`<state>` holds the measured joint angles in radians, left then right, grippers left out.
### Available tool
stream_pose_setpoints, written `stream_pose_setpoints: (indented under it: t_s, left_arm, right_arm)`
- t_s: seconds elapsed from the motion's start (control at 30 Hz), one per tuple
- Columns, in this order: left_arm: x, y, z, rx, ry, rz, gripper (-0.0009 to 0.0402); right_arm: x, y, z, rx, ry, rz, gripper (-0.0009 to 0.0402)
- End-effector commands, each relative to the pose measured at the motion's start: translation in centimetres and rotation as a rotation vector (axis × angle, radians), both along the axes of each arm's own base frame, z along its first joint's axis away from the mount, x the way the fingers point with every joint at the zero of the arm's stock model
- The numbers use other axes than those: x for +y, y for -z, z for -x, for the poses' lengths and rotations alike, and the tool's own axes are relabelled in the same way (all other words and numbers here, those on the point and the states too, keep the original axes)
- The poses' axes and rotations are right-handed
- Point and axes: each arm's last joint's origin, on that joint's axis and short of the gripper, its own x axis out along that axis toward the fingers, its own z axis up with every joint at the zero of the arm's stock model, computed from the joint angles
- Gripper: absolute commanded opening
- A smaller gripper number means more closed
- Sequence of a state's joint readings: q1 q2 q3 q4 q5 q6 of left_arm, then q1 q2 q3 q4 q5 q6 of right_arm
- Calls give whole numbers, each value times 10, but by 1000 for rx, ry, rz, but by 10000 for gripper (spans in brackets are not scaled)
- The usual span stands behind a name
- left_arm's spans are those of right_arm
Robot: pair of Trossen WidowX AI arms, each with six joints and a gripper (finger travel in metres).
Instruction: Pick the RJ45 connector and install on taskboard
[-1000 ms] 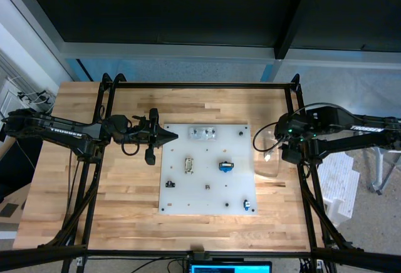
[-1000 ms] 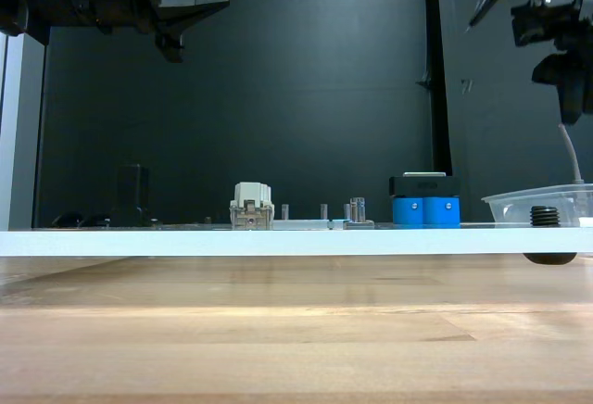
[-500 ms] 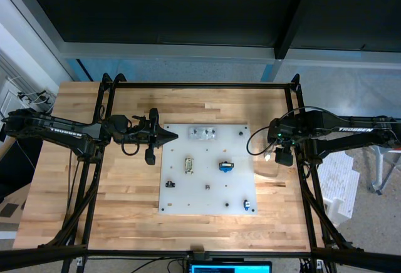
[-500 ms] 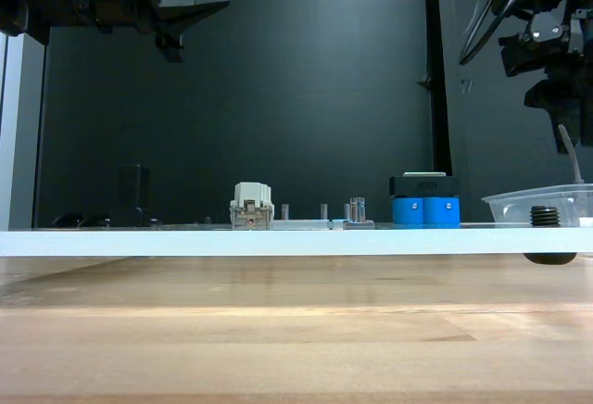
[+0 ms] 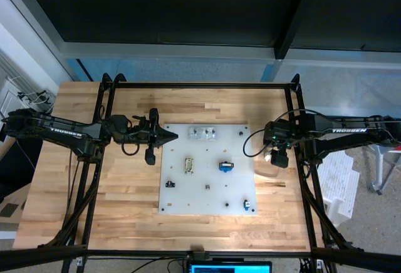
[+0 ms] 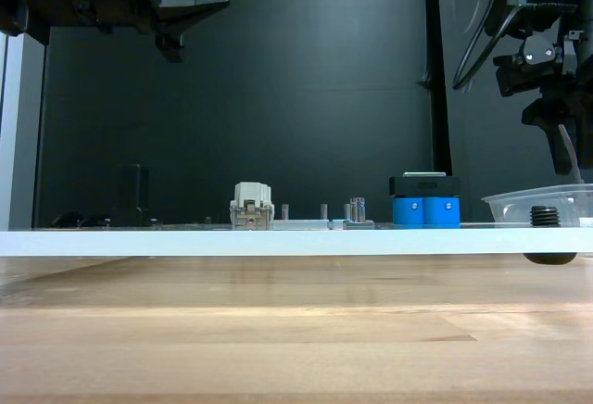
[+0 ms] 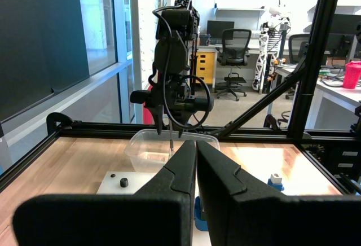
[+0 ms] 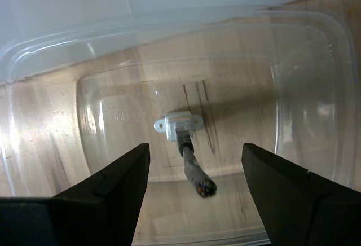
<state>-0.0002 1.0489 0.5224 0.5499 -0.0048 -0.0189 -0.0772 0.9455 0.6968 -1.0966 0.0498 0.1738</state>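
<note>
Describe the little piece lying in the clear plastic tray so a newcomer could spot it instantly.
Right of the white taskboard sits a clear tray, beneath the open right gripper; the left gripper, shut, hangs over the board's left edge. Inside the tray lies a small whitish plug. Unlike the board's blue and metal fittings, it trails a short dark cable stub.

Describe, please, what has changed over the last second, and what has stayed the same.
The open right gripper moved inward toward the taskboard and came lower over the clear tray, where a whitish plug on a cable stub lies. It took hold of nothing. The shut left gripper stayed raised at the taskboard's left edge; the board's fittings did not move.
</note>
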Motion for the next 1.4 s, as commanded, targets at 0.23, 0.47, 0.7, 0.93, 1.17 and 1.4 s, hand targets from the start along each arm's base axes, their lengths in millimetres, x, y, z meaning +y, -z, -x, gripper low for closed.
stream_pose_setpoints:
  t_s: [0.23,0.47,0.7,0.93,1.17,1.4]
  left_arm:
    - [0,0,0,0,0,0,0]
    - [0,0,0,0,0,0,0]
    - [0,0,0,0,0,0,0]
    - [0,0,0,0,0,-1,0]
    - [0,0,0,0,0,0,0]
    - [0,0,0,0,0,0,0]
  right_arm:
    - [1,6,-3,25,-8,-27,227]
    - [1,12,-7,37,20,-29,227]
    - [1,19,-12,74,25,-33,227]
    - [1,20,-13,81,32,-30,210]
    - [1,20,-13,78,32,-29,161]
    - [1,19,-14,71,37,-30,117]
